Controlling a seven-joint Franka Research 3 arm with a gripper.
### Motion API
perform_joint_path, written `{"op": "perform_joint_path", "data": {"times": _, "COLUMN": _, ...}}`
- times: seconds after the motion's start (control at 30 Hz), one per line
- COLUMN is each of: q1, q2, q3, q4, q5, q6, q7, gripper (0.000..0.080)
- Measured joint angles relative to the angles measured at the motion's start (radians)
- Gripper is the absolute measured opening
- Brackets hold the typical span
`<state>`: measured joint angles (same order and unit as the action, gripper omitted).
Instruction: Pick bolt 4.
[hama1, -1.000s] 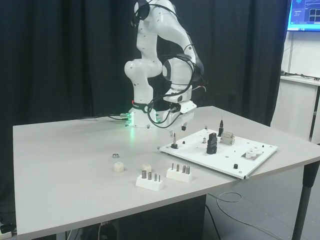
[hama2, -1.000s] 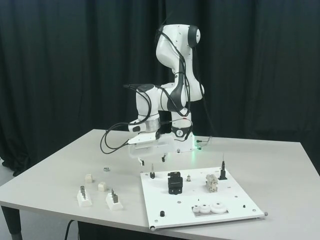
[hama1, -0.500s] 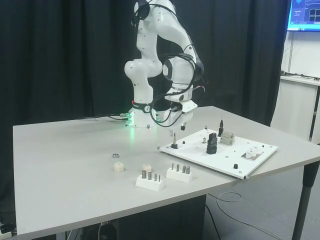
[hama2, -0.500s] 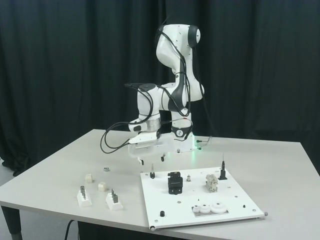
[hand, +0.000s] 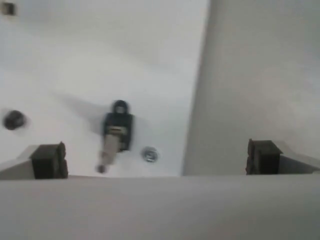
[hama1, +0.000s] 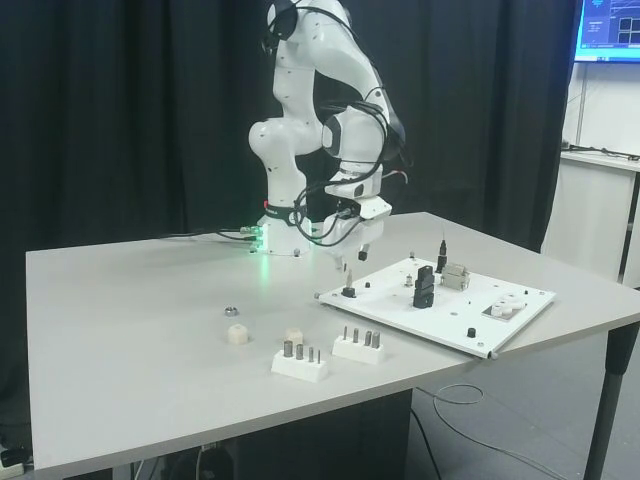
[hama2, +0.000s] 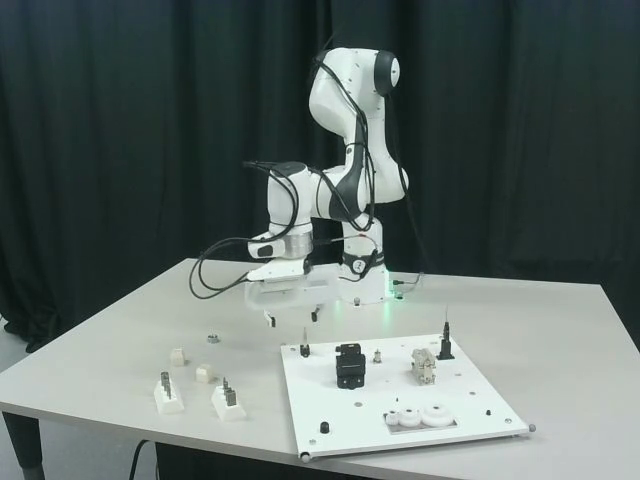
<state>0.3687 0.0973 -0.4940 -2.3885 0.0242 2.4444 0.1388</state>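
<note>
while the white arm (hama1: 330, 100) hangs over the near corner of the white board (hama2: 400, 395), the end effector (hama2: 290, 318) sits above the tabletop (hama1: 130, 300) with its fingers spread wide, nothing between them. you can see both black fingertips (hand: 49, 161) in the wrist view, well apart, one over the board and the other over bare grey tabletop.

bolt 4 (hand: 111, 148) is standing upright in a small black holder (hand: 118, 127) right by the board's edge, so its long axis is vertical, head end pointing up toward the camera. in the first room view it's the little dark stub (hama1: 348, 291) just below the end effector, not touching it.

next to the holder there's a small shiny screw (hand: 149, 155) in the board, plus a dark round knob (hand: 13, 119) further off. two white blocks (hama1: 300, 360) holding more bolts sit near the tabletop's front edge, well apart from the board.
</note>
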Motion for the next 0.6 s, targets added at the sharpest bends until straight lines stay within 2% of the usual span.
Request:
{"op": "perform_joint_path", "data": {"times": 0.3, "q1": -0.026, "q2": 0.006, "q3": -0.049, "q4": 0.025, "q5": -0.081, "q6": 0.001, "q7": -0.015, "gripper": 0.0800}}
{"op": "perform_joint_path", "data": {"times": 0.6, "q1": -0.082, "q2": 0.024, "q3": -0.095, "q4": 0.033, "q5": -0.116, "q6": 0.001, "q7": -0.107, "gripper": 0.0800}}
